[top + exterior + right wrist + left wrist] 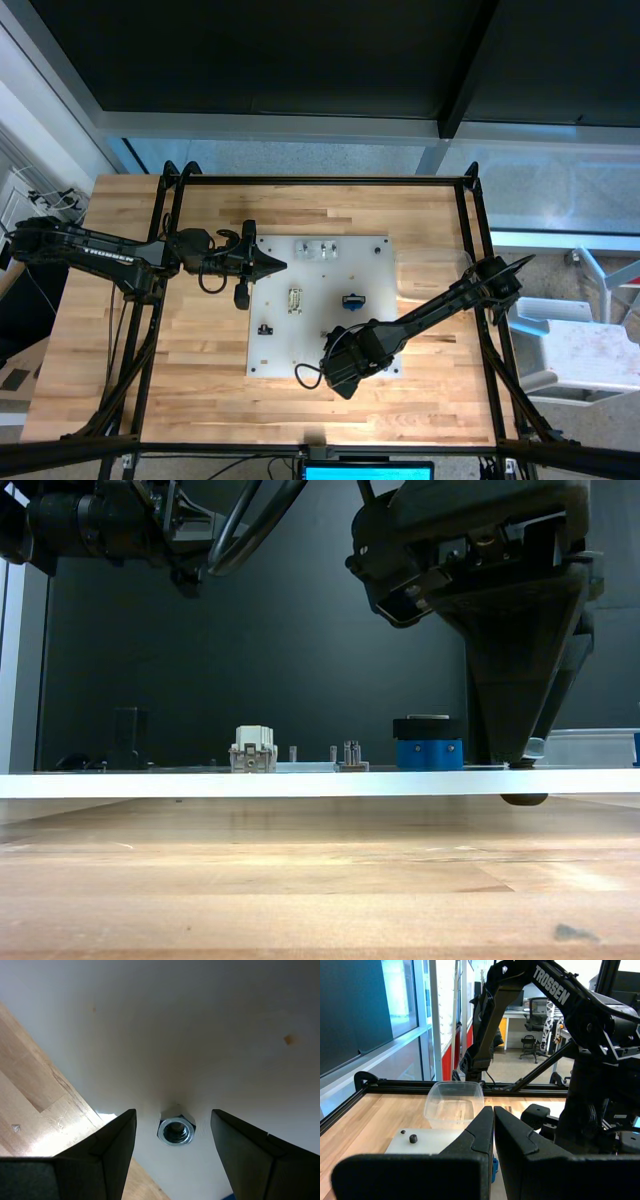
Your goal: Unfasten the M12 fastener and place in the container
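The M12 fastener [176, 1131] is a small silver hex nut sitting low on the white board [275, 340], with a dark core in its bore, so it looks to be on its stud. My right gripper [172, 1112] points straight down over it, open, one finger on each side and neither touching. In the high view the right gripper [345, 375] covers the nut near the board's near right edge. The container [425, 272], a clear tub, stands right of the board; it looks empty in the left wrist view [454, 1105]. My left gripper [280, 265] hovers shut at the board's far left edge.
A blue connector block [352, 300] sits just behind the right gripper, and a grey connector [294, 301] is mid-board. A small black post [413, 1138] stands on the board's corner near the tub. Black frame rails border the wooden table.
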### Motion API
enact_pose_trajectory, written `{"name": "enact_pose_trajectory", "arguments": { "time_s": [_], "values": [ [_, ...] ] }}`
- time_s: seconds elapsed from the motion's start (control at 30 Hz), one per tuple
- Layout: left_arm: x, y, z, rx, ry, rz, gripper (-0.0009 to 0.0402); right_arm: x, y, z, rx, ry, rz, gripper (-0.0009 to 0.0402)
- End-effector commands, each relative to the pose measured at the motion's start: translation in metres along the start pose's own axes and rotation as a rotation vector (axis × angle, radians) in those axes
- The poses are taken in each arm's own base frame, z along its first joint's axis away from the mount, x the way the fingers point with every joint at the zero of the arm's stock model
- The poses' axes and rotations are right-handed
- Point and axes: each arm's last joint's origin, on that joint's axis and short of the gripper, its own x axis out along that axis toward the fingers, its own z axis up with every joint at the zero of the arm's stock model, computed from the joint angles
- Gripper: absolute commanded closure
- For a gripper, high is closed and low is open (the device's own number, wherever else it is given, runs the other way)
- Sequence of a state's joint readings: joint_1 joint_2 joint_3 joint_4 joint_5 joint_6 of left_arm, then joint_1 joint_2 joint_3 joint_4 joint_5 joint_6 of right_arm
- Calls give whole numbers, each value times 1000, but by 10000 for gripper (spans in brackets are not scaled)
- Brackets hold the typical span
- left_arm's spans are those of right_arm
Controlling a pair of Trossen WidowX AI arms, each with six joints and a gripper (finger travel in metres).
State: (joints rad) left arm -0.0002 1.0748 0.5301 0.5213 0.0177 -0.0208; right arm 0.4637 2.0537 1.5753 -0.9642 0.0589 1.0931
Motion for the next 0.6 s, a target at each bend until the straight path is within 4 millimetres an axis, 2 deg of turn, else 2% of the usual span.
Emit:
{"name": "enact_pose_trajectory", "arguments": {
  "time_s": [0.03,0.27,0.6],
  "values": [
    [0,0,0,0,0,0,393,-1,-1,0,-1,1,-2,204],
    [0,0,0,0,0,0,393,-2,-1,0,-11,3,-6,249],
    [0,0,0,0,0,0,393,-2,-1,0,-45,1,0,344]
  ]
}}
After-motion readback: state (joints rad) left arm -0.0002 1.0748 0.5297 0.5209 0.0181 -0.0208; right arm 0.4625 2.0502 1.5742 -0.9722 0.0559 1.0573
